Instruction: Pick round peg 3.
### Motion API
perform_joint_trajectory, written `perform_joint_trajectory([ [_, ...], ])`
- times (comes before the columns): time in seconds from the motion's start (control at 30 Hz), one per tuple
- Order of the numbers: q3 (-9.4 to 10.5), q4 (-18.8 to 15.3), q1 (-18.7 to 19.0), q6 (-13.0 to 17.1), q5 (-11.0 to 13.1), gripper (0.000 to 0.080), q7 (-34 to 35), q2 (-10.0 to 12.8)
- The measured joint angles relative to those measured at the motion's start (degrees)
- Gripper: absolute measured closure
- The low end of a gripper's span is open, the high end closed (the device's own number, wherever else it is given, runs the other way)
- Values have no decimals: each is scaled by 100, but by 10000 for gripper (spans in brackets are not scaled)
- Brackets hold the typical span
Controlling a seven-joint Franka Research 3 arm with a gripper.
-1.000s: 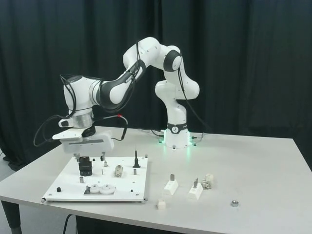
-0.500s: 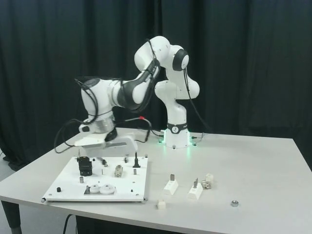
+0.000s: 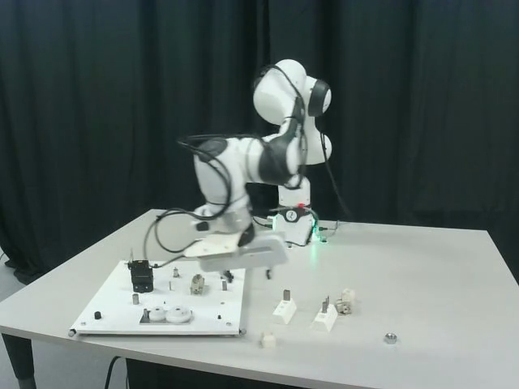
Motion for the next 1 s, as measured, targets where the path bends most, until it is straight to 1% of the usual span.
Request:
perform_joint_trajectory([
  [0.17, 102, -127, 319, -1, -48, 3, 460, -56],
  [0.3, 205, -248, 546, 4, -155, 3, 838, -101],
  [0.47, 407, -409, 732, 85, -294, 3, 1284, -160],
  [0.67, 794, -704, 798, 374, -507, 3, 1796, -288],
  [0.8, 1050, -949, 798, 638, -661, 3, 2074, -400],
  [1.0, 1326, -1347, 801, 1092, -839, 3, 2301, -589],
])
